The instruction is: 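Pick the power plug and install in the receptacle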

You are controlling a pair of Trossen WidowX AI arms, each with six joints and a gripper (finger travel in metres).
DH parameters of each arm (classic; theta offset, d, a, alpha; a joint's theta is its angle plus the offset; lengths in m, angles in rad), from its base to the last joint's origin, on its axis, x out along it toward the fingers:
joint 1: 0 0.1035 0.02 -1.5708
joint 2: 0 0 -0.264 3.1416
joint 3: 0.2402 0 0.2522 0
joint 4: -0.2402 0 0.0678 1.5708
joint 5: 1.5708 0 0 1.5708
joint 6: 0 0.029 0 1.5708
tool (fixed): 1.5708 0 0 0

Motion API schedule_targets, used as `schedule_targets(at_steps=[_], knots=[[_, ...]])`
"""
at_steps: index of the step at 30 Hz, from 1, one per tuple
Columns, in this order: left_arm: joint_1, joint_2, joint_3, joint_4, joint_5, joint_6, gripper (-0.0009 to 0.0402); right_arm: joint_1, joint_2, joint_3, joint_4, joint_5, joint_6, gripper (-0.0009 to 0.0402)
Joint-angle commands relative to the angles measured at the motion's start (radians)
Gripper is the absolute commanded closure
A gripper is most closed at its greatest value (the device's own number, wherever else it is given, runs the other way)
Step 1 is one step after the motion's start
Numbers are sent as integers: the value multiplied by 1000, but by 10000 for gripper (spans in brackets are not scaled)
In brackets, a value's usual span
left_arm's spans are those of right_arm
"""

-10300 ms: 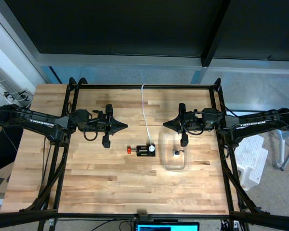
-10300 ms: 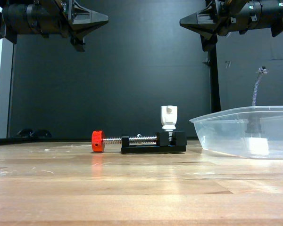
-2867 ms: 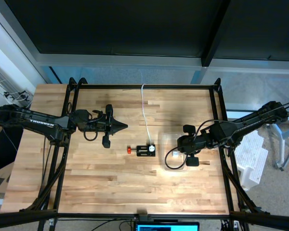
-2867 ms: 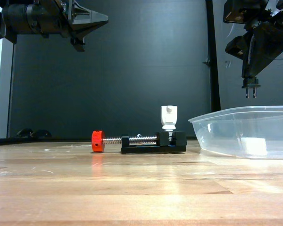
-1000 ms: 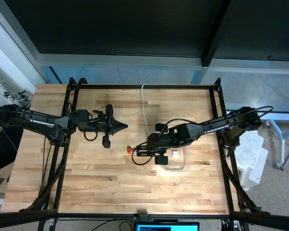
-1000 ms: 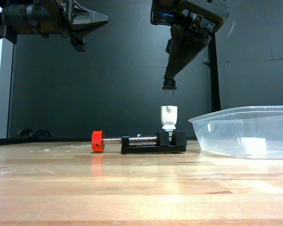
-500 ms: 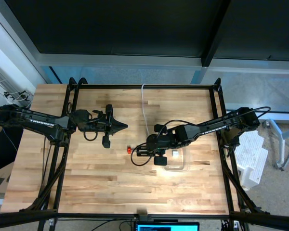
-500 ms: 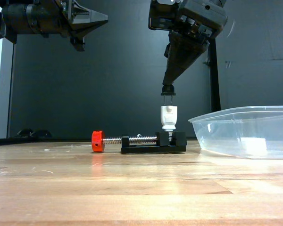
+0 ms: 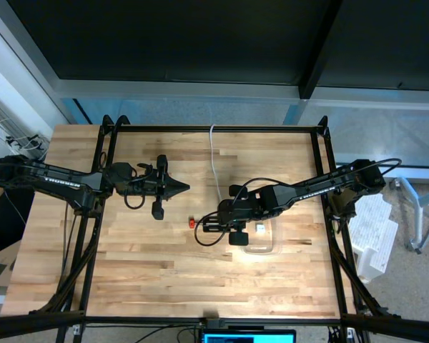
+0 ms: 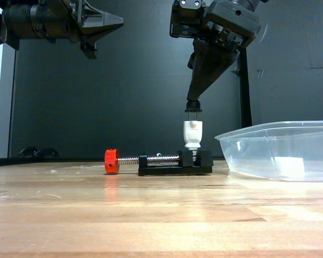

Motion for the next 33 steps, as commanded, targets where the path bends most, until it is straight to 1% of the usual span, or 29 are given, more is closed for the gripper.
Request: schedule_targets(at_steps=[1,13,19,27,33], knots=[[0,0,0,0,0,0,393,-1,0,-8,15,1,0,393],[0,0,0,0,0,0,393,-3,0,-73,76,0,-2,393],[0,0,0,0,0,0,393,-3,0,-125,133,0,-4,393],[0,0,0,0,0,0,393,-5,-4,-153,154,0,-6,393],[0,0,0,0,0,0,393,-6,-15,-203,213,0,-6,393]])
